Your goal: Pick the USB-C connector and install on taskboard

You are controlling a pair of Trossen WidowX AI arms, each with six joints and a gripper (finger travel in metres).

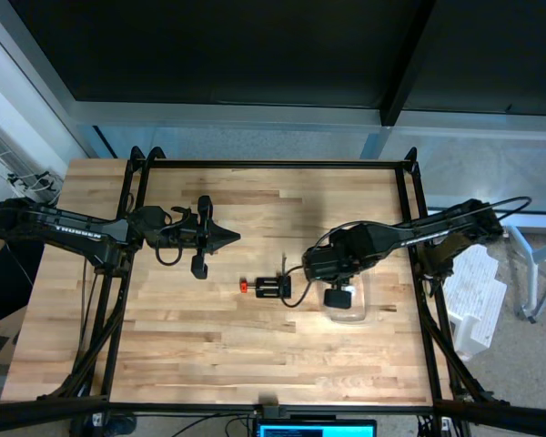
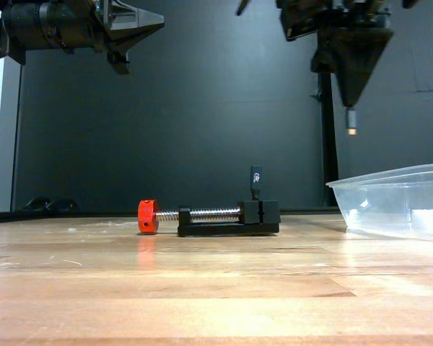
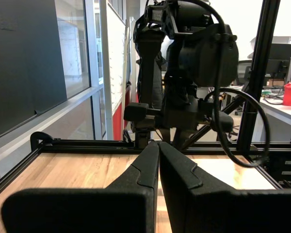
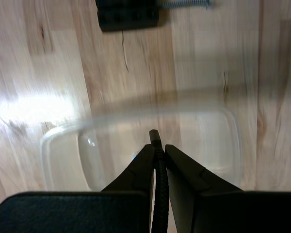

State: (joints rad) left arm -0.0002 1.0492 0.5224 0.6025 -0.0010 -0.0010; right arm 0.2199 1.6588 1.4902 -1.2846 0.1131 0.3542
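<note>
The taskboard is a small black block lying mid-table, with an orange-red knob and a threaded screw at its left end. My right gripper hangs high above the table, right of the taskboard and over the clear tray. It is shut on the USB-C connector, a slim dark-grey sliver sticking out below the fingertips. In the right wrist view the taskboard lies beyond the tray. My left gripper is held high at the left, shut and holding nothing.
A clear plastic tray sits just right of the taskboard, its wall near the table's front right. A small dark upright piece stands on the taskboard's right end. A black frame rings the wooden table.
</note>
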